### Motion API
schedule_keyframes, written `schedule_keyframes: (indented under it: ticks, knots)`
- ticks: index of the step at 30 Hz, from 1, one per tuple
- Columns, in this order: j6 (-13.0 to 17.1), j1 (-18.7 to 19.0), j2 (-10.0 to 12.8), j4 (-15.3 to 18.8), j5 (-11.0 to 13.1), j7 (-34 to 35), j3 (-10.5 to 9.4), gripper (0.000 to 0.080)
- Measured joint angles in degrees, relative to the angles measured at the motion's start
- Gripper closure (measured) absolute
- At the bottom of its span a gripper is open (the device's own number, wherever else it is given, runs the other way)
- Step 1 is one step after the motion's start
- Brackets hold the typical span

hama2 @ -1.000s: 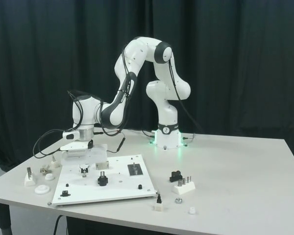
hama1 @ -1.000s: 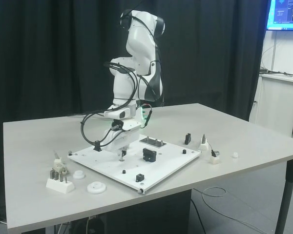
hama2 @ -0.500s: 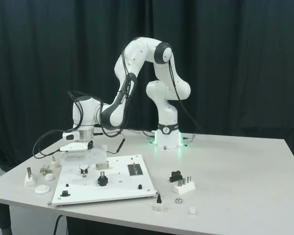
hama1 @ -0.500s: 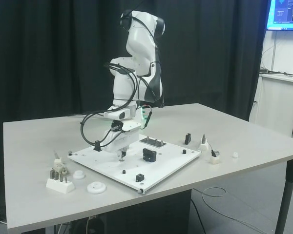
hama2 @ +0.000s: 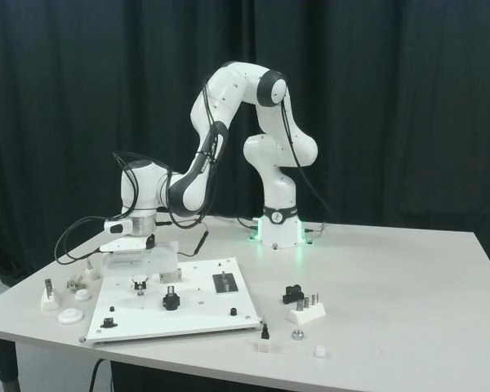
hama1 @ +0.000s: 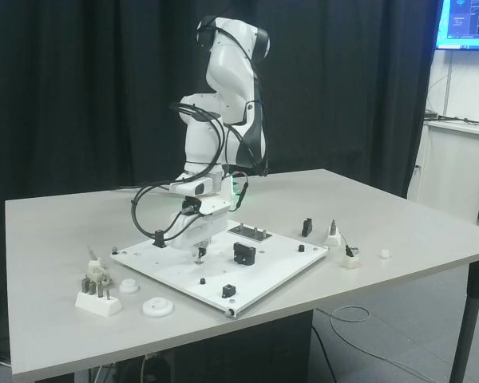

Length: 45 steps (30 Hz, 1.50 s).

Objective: Insert BNC.

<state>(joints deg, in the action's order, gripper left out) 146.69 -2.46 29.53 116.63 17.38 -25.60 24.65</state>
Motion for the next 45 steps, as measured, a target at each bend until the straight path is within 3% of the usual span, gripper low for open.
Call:
schedule_keyframes:
  ticks: [22, 45]
  knots:
    - [-0.01, 0.00, 0.04, -0.02, 0.00, -6.12, -0.02, 0.0682]
    - [-0.21, -0.04, 0.06, -0.08, 0.00, -21.09, -0.02, 0.0682]
